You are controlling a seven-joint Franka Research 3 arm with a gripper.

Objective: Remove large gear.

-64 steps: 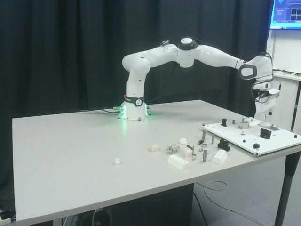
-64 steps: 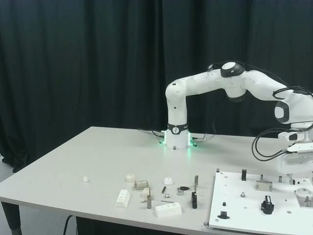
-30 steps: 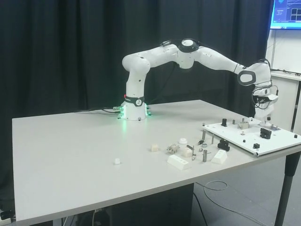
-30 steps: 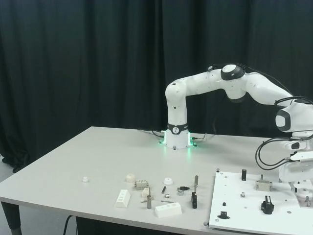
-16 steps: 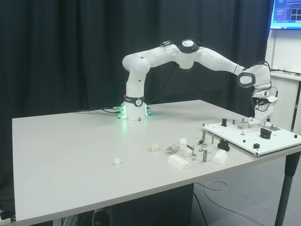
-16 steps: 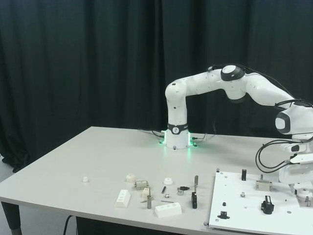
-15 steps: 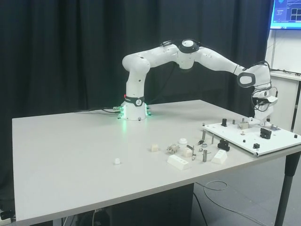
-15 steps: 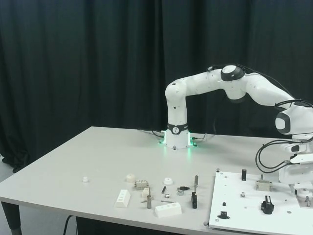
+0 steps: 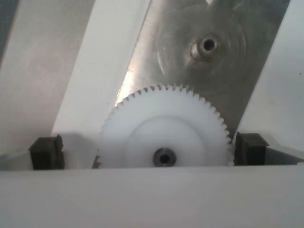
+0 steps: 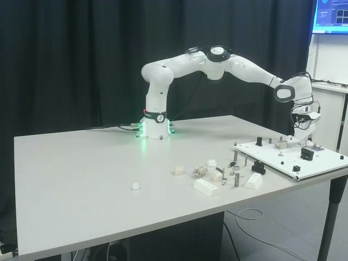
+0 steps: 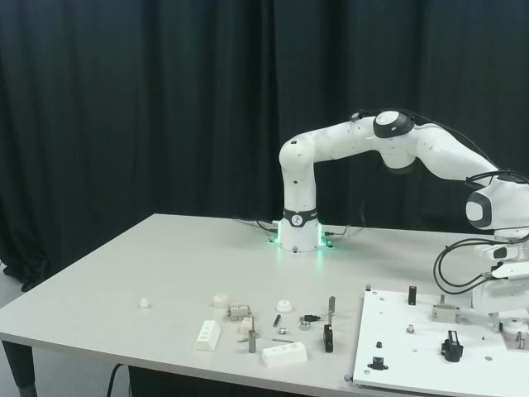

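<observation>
Fingers: the gripper [image 9: 147,154] sits low over the white board, its two black fingers [image 9: 46,153] spread wide apart, one on each side of the gear and neither touching its teeth.
Gear: the large white gear [image 9: 164,130] lies flat between the fingers, directly under the wrist camera, its dark centre hole midway between them; the camera housing hides its nearer edge.
Plate: just beyond the gear, a grey metal plate [image 9: 213,71] carries a small pin [image 9: 205,46] ringed by faint circular marks.
Board: the white board [image 11: 413,351] lies on the tabletop under the fingers, holding several small black and grey fittings; in the first room view the gripper [image 10: 304,136] hangs over its far end.
Loose parts: well away from the fingers, toward the middle of the grey tabletop [image 10: 81,163], a scatter of small parts [image 11: 248,327] includes two white blocks; one little white piece [image 10: 135,186] sits alone, farther off.
Arm: the white arm [image 10: 217,62] reaches from its base, lit green [image 10: 155,128], out to the board, against a black curtain [image 11: 165,107].
</observation>
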